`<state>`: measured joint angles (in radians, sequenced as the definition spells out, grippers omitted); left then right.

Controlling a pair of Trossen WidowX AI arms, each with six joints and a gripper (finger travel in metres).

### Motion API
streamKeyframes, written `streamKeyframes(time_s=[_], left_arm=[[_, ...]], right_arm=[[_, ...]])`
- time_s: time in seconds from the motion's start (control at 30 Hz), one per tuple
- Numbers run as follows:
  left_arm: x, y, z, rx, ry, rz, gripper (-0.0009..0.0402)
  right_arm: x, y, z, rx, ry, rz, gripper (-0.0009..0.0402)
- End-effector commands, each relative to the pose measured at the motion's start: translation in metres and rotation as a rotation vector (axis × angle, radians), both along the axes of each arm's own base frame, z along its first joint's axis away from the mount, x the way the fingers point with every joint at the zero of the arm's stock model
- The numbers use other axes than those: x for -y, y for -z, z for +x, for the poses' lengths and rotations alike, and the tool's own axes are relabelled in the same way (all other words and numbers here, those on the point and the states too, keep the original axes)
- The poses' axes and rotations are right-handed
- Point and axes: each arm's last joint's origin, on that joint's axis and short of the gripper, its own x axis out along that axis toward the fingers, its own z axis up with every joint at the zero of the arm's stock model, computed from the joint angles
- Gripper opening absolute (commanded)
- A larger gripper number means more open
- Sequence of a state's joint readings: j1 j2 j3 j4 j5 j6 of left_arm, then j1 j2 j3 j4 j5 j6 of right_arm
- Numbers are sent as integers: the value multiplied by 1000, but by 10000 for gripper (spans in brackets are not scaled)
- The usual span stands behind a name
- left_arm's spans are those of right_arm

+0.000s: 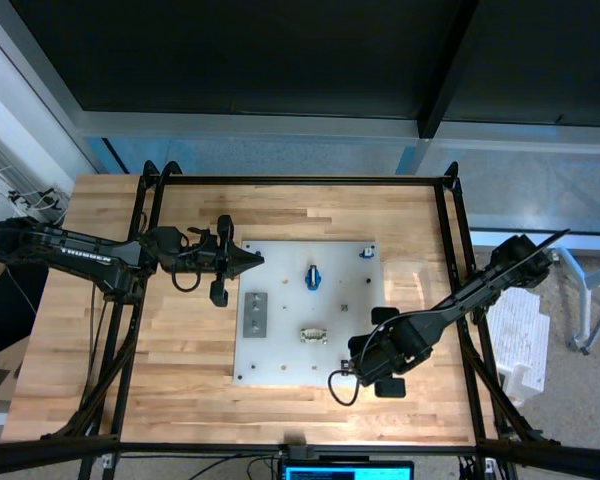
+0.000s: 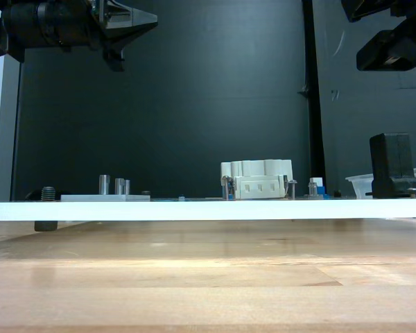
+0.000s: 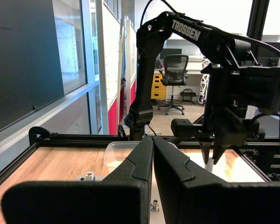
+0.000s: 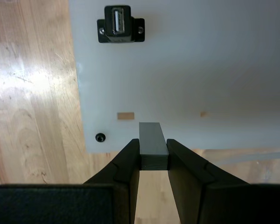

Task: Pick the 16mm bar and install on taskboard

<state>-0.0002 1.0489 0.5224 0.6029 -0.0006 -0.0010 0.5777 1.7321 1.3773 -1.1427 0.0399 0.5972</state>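
Note:
The 16mm bar (image 4: 152,140), a small grey metal piece, sits clamped between the fingertips of my right gripper (image 4: 153,156), which is shut on it. That gripper (image 1: 357,362) hovers over the near right corner of the white taskboard (image 1: 280,352), just beside the small black part (image 4: 120,24) with a port in it. My left gripper (image 1: 254,260) hangs shut and holds nothing above the board's far left edge, its fingers (image 3: 144,154) pressed together. In the low view it shows high up as the left gripper (image 2: 150,21).
The taskboard (image 2: 194,209) carries a grey metal block (image 1: 254,313) with pegs, a blue knob (image 1: 313,277) and a metal connector (image 1: 313,335). A clear tray (image 2: 385,182) stands right of the board. Black frame rails (image 1: 450,300) border the wooden table.

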Motion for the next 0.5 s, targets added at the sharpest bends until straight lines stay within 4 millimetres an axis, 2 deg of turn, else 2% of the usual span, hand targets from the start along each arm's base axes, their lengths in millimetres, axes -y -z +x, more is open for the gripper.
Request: streamKeyframes(time_s=[0.03,0.5], left_arm=[[0,0,0,0,0,0,0],[0,0,0,0,0,0,0]], right_arm=[[-6,3,4,-5,-6,10,2],[-13,14,1,-17,2,8,2]])
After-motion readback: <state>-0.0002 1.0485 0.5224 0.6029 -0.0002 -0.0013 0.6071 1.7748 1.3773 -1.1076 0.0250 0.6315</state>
